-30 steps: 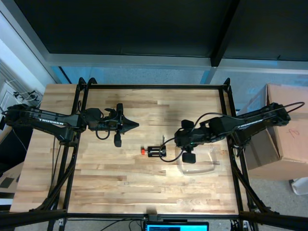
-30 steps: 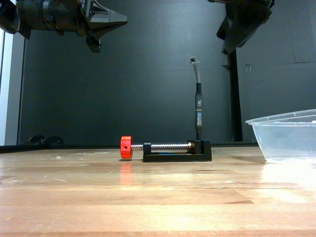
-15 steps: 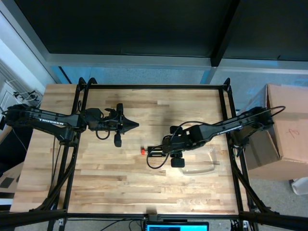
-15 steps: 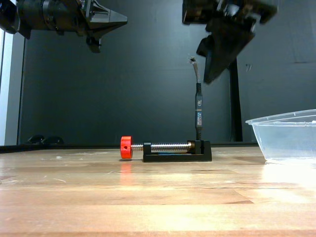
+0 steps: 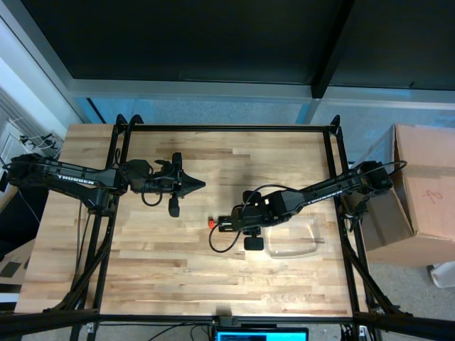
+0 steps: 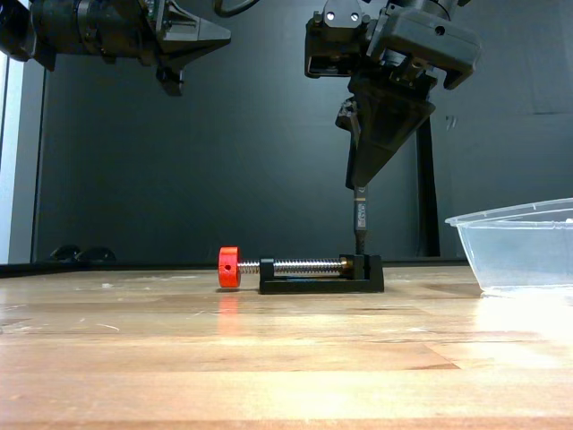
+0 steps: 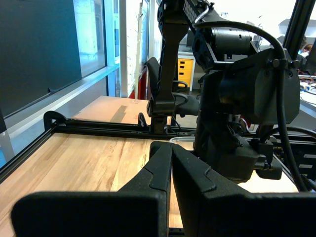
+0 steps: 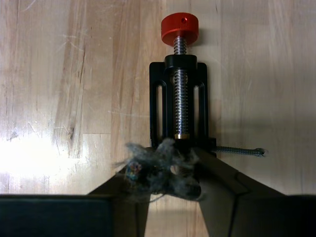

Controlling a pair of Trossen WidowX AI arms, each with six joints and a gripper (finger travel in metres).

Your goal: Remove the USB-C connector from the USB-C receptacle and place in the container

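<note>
Straddling the plug (image 6: 360, 213) upright in its clamp (image 6: 313, 285), right gripper (image 6: 359, 182) has fingers apart; left gripper (image 5: 201, 185) hovers over the counter's (image 5: 178, 273) left half, fingers together.

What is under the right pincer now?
The USB-C connector, upright in its receptacle; the open right pincer straddles and covers its upper part. Left pincer hangs shut, high at left.

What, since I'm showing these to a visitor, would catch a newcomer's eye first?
The right pincer hangs open straight over the USB-C connector, which stands upright, seated in the black clamp with its red knob, in the middle. The left pincer, shut, hovers high at the left, and a clear container sits at the right.
</note>
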